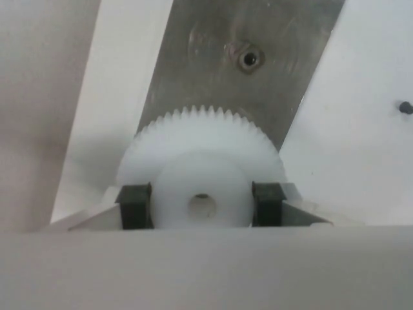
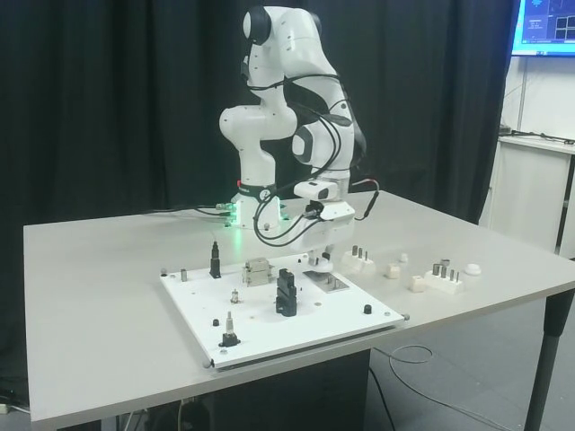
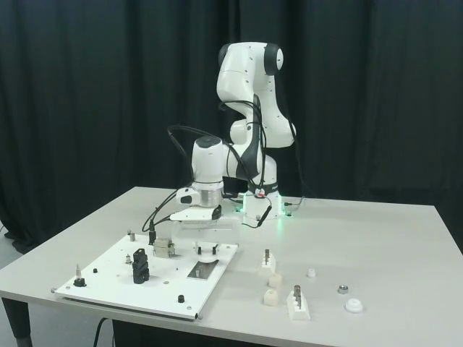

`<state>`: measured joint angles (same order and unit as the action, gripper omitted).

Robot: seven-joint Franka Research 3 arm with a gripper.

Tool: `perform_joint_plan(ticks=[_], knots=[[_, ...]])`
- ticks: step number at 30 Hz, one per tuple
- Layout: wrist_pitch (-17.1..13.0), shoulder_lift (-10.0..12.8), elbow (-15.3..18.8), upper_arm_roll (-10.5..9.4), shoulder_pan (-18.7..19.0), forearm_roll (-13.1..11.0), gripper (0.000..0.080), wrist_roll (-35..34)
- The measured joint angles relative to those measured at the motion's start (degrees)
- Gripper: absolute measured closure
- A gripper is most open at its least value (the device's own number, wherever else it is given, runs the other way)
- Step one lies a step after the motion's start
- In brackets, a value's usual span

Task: Insert large gear.

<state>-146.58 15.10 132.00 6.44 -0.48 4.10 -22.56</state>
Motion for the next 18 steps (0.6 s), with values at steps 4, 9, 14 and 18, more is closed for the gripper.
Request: perform_joint_plan(ticks=[4,9,14,18], knots=[[0.0,0.0,0.13,0.1,0.0,0.0,0.0472,0.0],[0.0,0.0,0.16,0.14,0.0,-0.27,0.0472,0.0],[-0.04,0.0,0.16,0.16,0.0,-0.46,0.0472,0.0],[-0.08,0.0,0.16,0.16,0.0,-0.48,0.0472,0.0]])
